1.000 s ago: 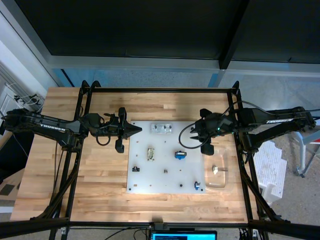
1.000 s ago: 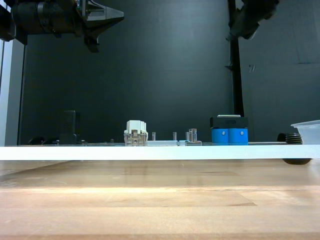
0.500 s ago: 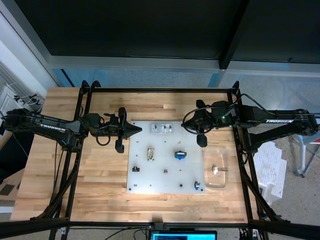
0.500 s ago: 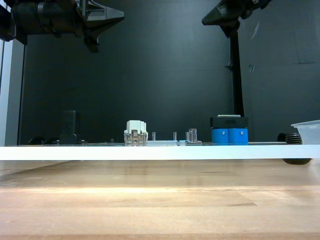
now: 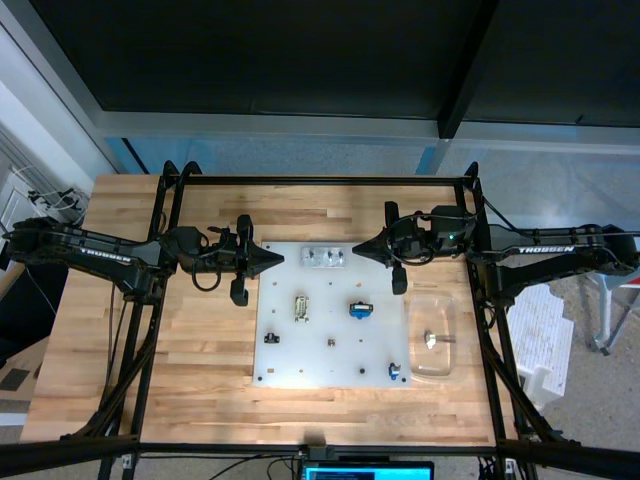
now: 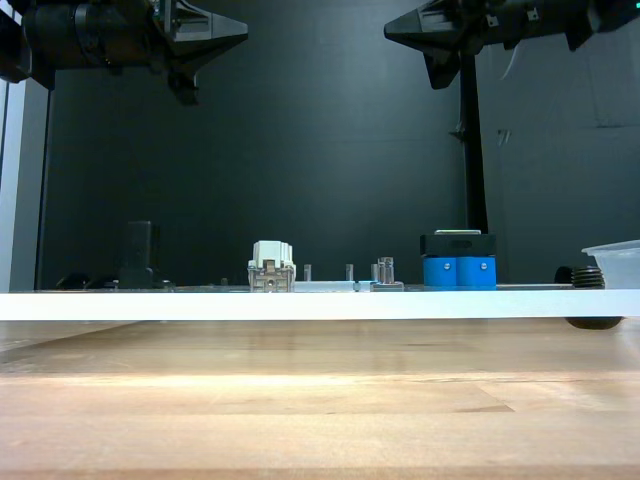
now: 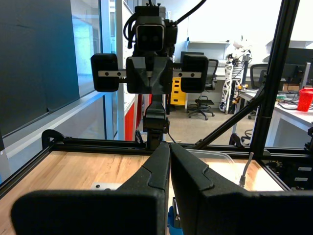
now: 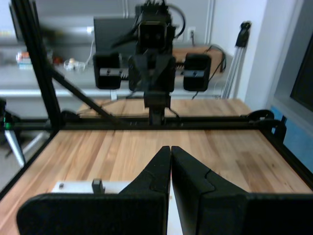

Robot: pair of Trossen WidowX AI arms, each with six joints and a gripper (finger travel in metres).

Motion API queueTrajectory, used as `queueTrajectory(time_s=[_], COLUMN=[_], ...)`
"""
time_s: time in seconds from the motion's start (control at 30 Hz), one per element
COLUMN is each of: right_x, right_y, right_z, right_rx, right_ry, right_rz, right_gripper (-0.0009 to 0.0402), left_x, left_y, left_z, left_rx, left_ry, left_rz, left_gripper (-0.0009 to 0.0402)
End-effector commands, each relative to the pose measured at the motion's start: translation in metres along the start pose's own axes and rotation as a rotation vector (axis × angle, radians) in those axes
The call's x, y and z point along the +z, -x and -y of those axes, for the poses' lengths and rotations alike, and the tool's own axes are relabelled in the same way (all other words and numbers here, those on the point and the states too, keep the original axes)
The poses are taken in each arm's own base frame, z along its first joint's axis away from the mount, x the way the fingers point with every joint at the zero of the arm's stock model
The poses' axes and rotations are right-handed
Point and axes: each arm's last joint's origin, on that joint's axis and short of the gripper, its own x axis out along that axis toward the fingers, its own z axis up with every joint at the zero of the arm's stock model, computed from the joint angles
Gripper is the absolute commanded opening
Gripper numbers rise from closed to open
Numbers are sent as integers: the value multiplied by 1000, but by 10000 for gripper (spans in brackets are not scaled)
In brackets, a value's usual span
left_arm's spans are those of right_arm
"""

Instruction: Pick the RJ45 connector and install on taskboard

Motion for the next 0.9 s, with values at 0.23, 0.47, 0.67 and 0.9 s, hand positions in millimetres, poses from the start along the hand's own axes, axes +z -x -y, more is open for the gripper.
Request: queueTrajectory(time_s=[0.23,0.47,0.67,0.9], right_x=[-16,-21,-27,-27], right_y=[0,1,1,1], right_z=[-1,-6,-6,-6], right_rx=[9,-1,0,0], right_ry=[-46,-55,-63,-61], right_rz=[55,97,100,101], right_gripper=[0,0,0,0], left_x=[0,0,0,0], left_y=[0,0,0,0], left_z=[0,0,0,0], left_rx=[0,0,0,0], left_ry=[0,0,0,0], left_rz=[0,0,0,0], left_gripper=[0,0,0,0])
